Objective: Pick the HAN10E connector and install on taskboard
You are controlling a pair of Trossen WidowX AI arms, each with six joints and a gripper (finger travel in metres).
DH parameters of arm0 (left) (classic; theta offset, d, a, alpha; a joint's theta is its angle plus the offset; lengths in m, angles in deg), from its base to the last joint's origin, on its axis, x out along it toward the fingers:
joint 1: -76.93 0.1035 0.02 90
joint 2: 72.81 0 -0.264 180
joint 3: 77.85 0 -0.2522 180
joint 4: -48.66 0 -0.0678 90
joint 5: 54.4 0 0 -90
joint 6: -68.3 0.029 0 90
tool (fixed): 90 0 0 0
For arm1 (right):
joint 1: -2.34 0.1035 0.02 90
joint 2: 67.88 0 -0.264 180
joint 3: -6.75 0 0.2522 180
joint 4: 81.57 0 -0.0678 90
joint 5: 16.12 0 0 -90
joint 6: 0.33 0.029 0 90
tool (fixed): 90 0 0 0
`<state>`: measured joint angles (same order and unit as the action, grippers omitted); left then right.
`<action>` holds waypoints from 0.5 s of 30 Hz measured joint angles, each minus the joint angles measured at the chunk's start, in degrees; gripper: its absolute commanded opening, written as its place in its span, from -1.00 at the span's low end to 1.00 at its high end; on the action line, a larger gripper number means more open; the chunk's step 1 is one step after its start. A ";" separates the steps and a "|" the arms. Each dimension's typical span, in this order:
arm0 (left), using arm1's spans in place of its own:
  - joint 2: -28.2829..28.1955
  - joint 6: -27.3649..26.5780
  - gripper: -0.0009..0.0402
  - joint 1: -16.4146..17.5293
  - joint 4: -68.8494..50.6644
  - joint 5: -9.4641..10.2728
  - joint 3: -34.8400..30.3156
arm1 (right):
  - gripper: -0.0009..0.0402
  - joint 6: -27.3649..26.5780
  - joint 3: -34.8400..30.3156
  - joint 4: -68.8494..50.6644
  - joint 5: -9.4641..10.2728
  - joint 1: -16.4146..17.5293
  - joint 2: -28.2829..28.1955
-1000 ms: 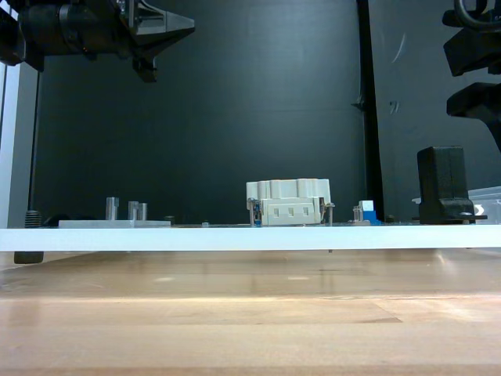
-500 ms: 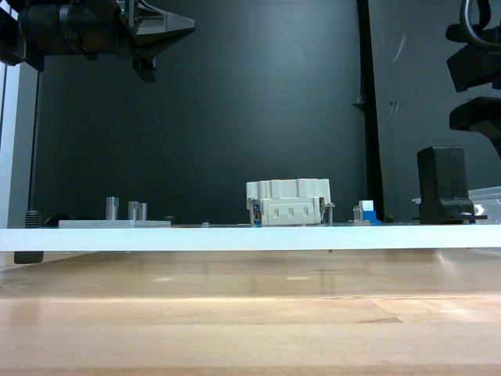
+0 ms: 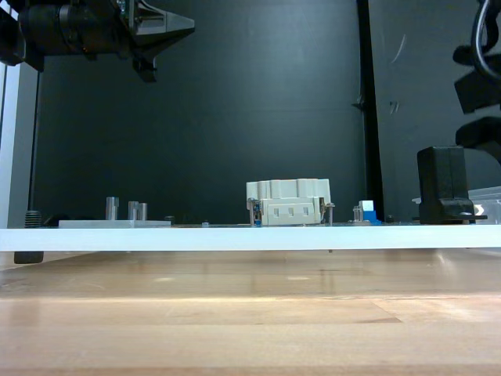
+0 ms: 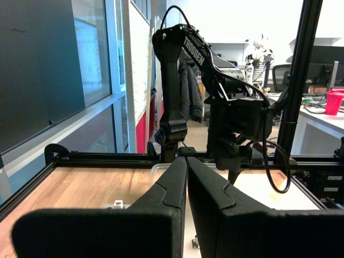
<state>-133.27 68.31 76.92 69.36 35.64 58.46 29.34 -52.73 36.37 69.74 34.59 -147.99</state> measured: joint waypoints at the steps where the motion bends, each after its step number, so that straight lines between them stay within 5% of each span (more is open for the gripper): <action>1: 0.00 0.00 -0.95 0.00 0.00 -0.02 -0.02 | 0.44 -0.02 0.31 0.68 0.57 0.00 -0.13; 15: 0.00 -0.02 -0.95 0.00 0.00 -0.02 0.00 | 0.41 -0.59 3.96 5.81 0.76 -0.04 -0.26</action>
